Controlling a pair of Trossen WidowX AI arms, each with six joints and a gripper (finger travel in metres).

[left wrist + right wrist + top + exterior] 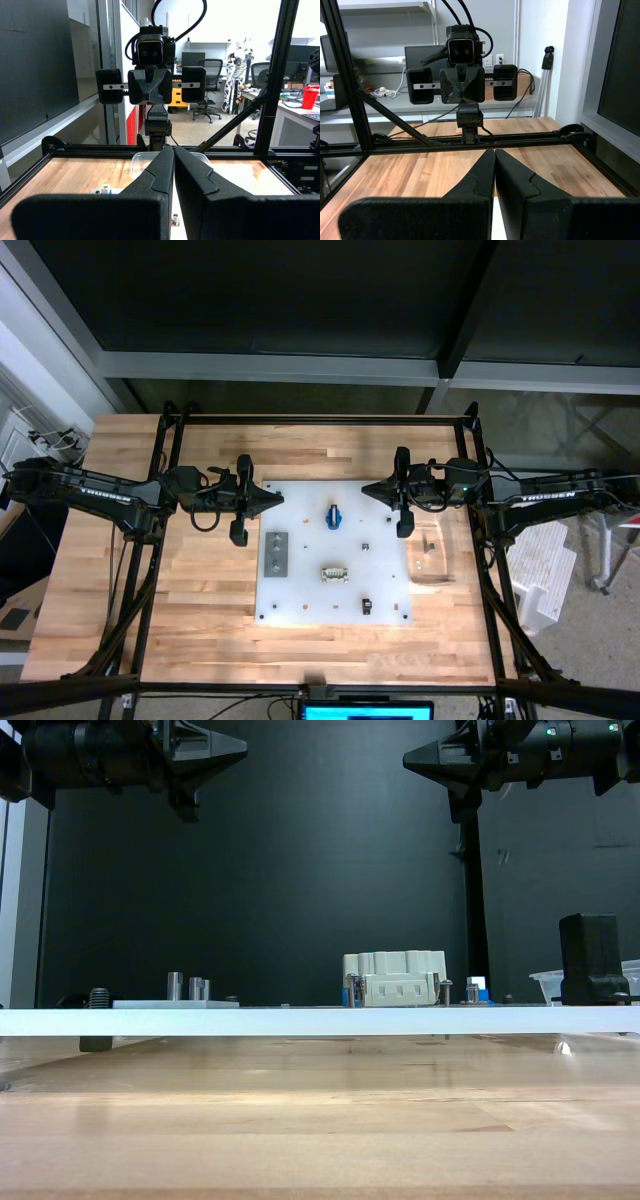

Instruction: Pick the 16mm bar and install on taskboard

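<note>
left gripper (pixel 274 496): hangs high over the board's upper-left edge, nose pointing toward the centre of the frame. Its wrist view shows the two fingers (pixel 160 170) pressed together with nothing between them.
right gripper (pixel 371 492): mirrors it over the board's upper-right edge, facing the other arm. It is likewise clenched on nothing, with the fingers (pixel 512 175) meeting along one seam.
16mm bar (pixel 427 544): most likely the small slender piece lying free in the clear tray (pixel 446 576), which sits on the bench just right of the board. It is too small to be sure. It is in neither gripper and not seated on the board.
taskboard (pixel 300 612): white plate flat at the middle of the bench (pixel 180 630).
grey block (pixel 276 554): at the left of the board, with holes in it. The low view shows two short upright studs (pixel 186 986) on it. Probably the bar's seat, though that is a judgement.
other fittings: blue part (pixel 334 516) at upper centre, beige connector (pixel 335 574) at centre, black piece (pixel 367 605) lower down.
why placed so: both arms sit raised and drawn apart, which leaves the board and tray unobstructed. This reads as a rest pose.
step in hand: the pick is not yet begun. The tray is nearer the right arm, so that arm looks the natural one to reach for the bar.
</note>
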